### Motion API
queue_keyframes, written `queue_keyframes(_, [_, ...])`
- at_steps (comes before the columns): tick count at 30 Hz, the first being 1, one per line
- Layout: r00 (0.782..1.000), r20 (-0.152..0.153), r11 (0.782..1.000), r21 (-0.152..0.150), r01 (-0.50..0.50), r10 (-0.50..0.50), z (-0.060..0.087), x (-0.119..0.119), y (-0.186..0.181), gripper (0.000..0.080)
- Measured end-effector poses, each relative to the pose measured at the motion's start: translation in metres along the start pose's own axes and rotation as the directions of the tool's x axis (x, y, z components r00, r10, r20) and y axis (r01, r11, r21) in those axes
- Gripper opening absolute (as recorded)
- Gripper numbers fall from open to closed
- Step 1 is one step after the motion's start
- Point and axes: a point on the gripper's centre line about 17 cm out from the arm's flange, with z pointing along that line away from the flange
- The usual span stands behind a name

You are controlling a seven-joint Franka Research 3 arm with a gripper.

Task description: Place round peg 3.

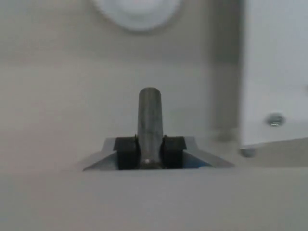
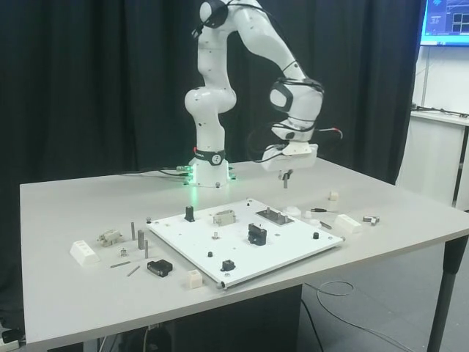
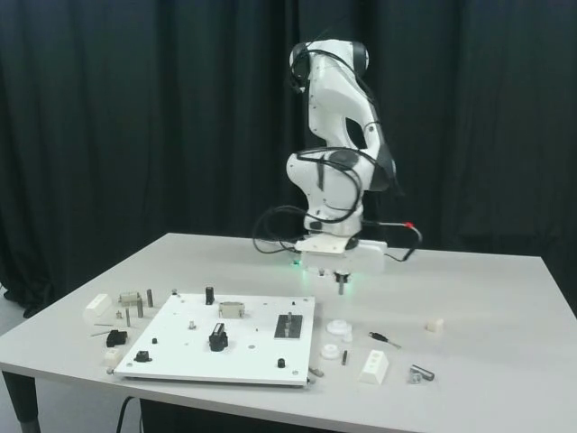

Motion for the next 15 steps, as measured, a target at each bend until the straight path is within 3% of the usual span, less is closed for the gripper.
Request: queue_keyframes(15, [0.998,-0.059,0.999,-0.039,0.031,-0.033,0.026,0.009,-0.072,0.0112])
